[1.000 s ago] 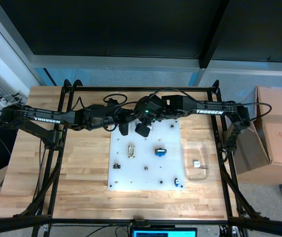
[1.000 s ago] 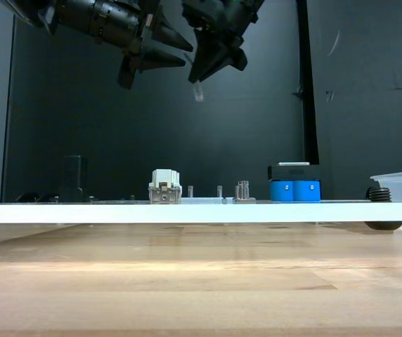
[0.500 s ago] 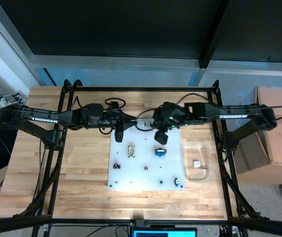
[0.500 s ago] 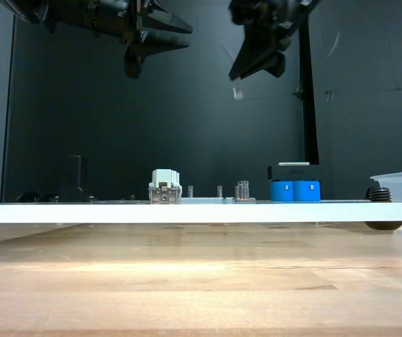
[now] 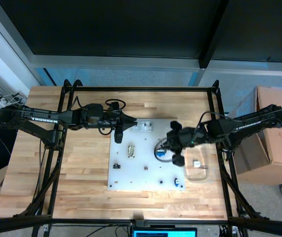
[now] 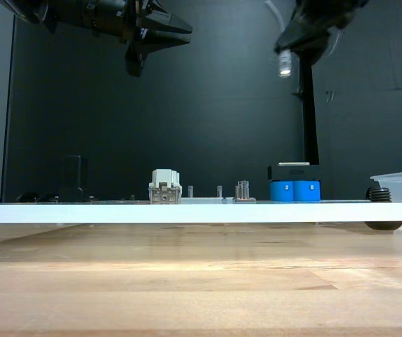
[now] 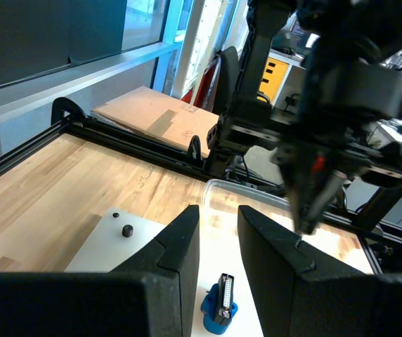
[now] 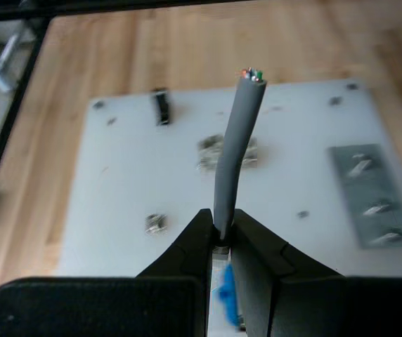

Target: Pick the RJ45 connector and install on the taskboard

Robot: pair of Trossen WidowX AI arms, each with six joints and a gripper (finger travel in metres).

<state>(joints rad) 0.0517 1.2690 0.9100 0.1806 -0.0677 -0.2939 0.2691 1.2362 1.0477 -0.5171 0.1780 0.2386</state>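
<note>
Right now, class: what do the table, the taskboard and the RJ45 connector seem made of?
Table: wood, jointed strips with grain. Taskboard: matte white, probably plastic. RJ45 connector, held high in the right hand above the board: translucent, likely plastic. Left hand hovers open over the board's far edge.

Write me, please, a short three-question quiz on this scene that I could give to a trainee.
1. Multiple choice: which arm holds the RJ45 connector? A. left B. right C. both
2. True or false: the connector is already seated.
3. Short answer: are the fingers of the left pincer open or shut?

Key
1. B: the right pincer is shut on it, with its grey cable stub sticking out.
2. False: it hangs held well above the taskboard.
3. Open: the left pincer hovers high over the board's far left edge.
</note>
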